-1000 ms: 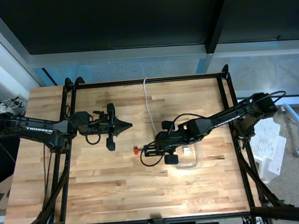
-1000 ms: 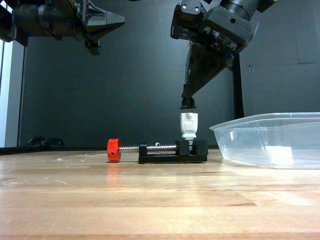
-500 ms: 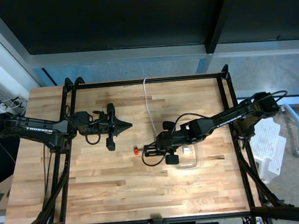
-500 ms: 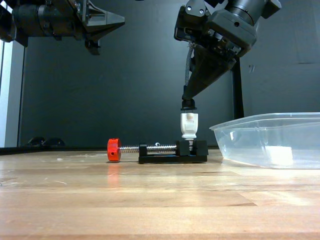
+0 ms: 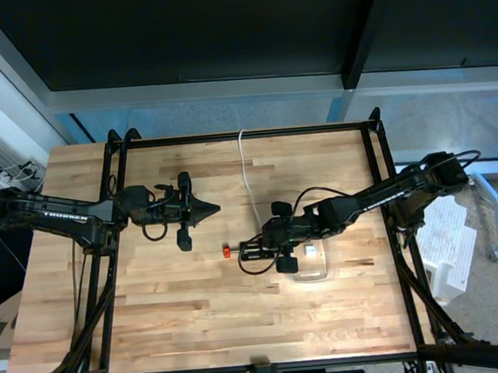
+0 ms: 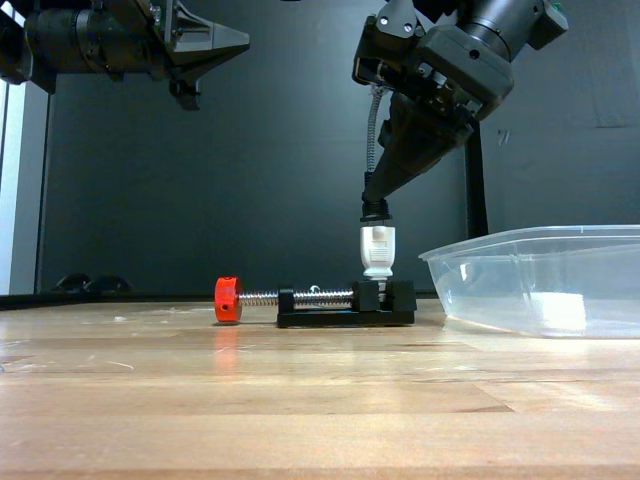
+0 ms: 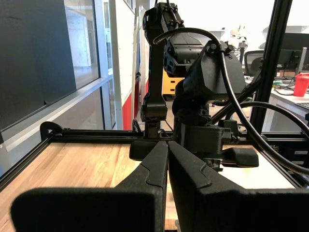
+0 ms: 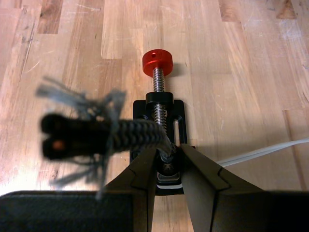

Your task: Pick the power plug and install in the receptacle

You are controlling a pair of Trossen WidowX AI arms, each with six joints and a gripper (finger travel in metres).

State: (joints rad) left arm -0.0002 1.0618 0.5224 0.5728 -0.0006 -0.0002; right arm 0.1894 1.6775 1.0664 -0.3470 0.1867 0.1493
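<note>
My right gripper [image 6: 374, 191] still pinches the power plug [image 6: 375, 210] in its fingers, with the plug sitting on top of the white receptacle [image 6: 377, 250] in the black vise [image 6: 340, 304]. Since a second ago the wrist has leaned slightly rightward while the tips hold their place. My left gripper [image 6: 243, 40] stays parked high over the desk [image 6: 300, 400], fingers closed.

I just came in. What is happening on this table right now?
The right gripper holds the power plug from above, right on top of the white receptacle, which stands clamped in the black vise. I cannot tell whether the plug is fully seated. The left gripper hangs high on the left side, fingers shut, holding nothing.
</note>
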